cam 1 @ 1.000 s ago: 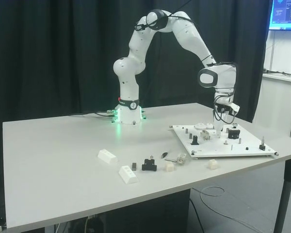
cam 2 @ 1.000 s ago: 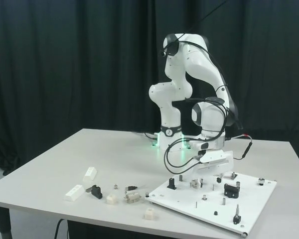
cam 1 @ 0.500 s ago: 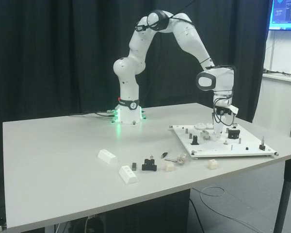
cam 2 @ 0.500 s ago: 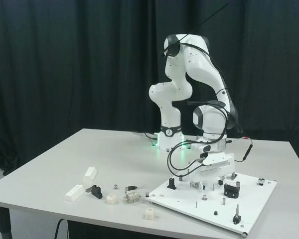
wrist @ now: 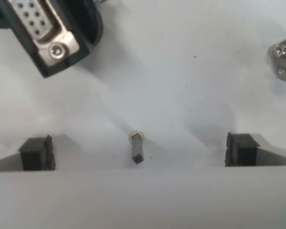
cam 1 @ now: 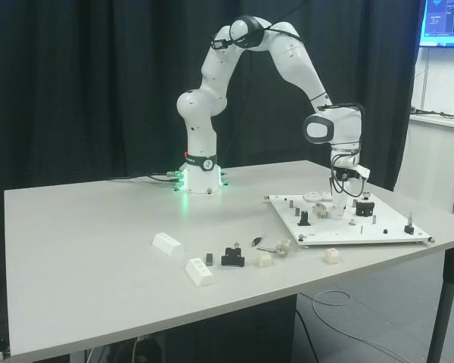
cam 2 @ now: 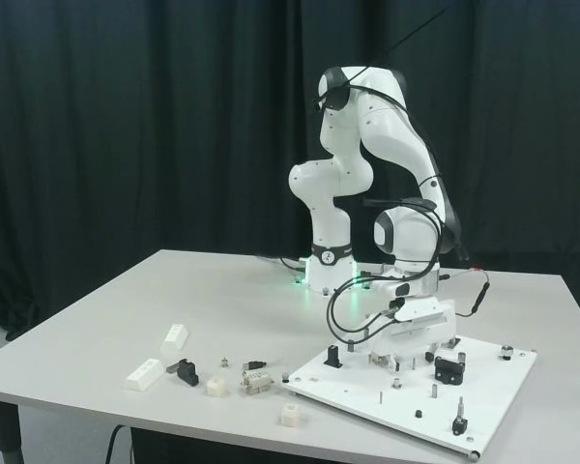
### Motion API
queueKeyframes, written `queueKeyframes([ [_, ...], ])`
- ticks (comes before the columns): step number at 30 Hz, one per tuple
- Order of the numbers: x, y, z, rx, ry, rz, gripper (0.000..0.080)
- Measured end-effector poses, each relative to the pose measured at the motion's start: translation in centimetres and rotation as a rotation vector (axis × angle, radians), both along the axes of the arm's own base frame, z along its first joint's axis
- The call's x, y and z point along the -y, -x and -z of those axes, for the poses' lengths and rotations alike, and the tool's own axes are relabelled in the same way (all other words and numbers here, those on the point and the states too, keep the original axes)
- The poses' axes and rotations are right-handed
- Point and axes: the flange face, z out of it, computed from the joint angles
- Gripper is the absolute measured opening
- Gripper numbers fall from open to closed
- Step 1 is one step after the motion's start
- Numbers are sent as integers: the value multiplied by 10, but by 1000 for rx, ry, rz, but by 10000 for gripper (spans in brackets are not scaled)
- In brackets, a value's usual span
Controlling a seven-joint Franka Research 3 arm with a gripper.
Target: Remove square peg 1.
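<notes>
A small grey square peg [wrist: 137,150] stands upright in the white board [wrist: 181,86], midway between my two black fingertips [wrist: 36,153]. My gripper [wrist: 138,151] is open and straddles the peg with a wide gap on each side; neither pad touches it. In the room views the gripper [cam 1: 339,206] [cam 2: 403,356] hangs low over the middle of the white board [cam 1: 378,231] [cam 2: 493,387], and the peg itself is too small to pick out there.
A multi-pin connector in a black holder [wrist: 45,33] and a metal fitting [wrist: 285,57] sit on the board close by. Further pegs and black fixtures [cam 2: 449,367] stand on the board. White blocks [cam 1: 167,243], a black part [cam 1: 232,258] and small white cubes [cam 1: 332,255] lie on the grey table.
The arm has swung slightly toward the robot's base and come down, bringing the gripper lower over the board. Nothing on the board or table has moved.
</notes>
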Motion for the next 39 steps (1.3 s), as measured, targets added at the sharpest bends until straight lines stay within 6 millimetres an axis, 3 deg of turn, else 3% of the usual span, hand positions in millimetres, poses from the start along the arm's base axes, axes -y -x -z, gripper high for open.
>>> queueKeyframes([
  [16, 0, 4, 3, 15, 1, -17, 800],
  [17, 0, 4, 3, 15, 2, -18, 531],
  [22, -1, 4, 3, 17, 5, -24, 531],
  [23, -1, 4, 3, 18, 6, -27, 349],
  [29, -2, 5, 3, 21, 13, -43, 349],
  [30, -2, 5, 3, 21, 14, -45, 160],
  [34, -2, 4, 3, 23, 16, -48, 160],
  [35, -2, 4, 3, 23, 16, -48, 45],
  [39, -1, 4, 3, 23, 16, -48, 45],
])
